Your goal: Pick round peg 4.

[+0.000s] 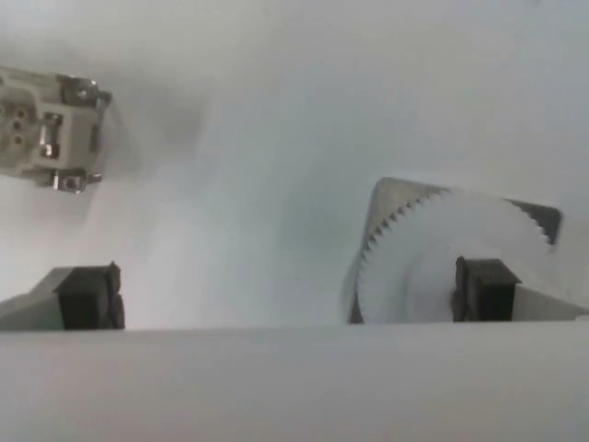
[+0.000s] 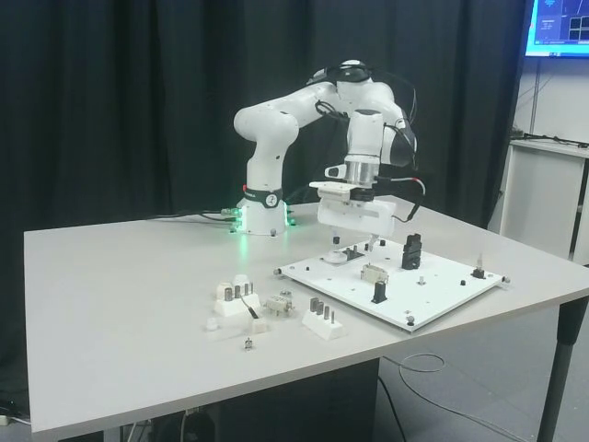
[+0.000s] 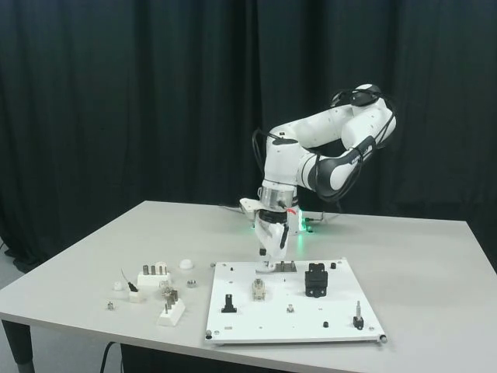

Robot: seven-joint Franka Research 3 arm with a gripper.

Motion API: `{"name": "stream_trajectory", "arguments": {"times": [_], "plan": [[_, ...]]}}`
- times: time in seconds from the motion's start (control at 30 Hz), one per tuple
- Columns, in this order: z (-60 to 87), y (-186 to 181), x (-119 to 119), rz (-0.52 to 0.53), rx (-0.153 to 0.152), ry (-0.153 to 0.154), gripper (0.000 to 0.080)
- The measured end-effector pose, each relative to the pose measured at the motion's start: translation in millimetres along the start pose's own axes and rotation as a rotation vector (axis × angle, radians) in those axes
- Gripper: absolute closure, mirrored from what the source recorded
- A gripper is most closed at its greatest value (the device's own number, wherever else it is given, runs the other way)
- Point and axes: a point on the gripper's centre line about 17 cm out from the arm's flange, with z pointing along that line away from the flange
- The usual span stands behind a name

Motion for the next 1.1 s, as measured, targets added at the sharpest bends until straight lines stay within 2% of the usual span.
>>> {"name": "stream_trajectory", "arguments": {"times": [0.23,0.43,1.1], "plan": [[-20.8,3.2,3.0,-0.012,-0.014,-0.008,0.0003],[-32.5,7.8,6.3,-0.018,-0.028,-0.012,0.0003],[-47.1,5.4,14.2,-0.128,-0.014,0.001,0.0003]]}}
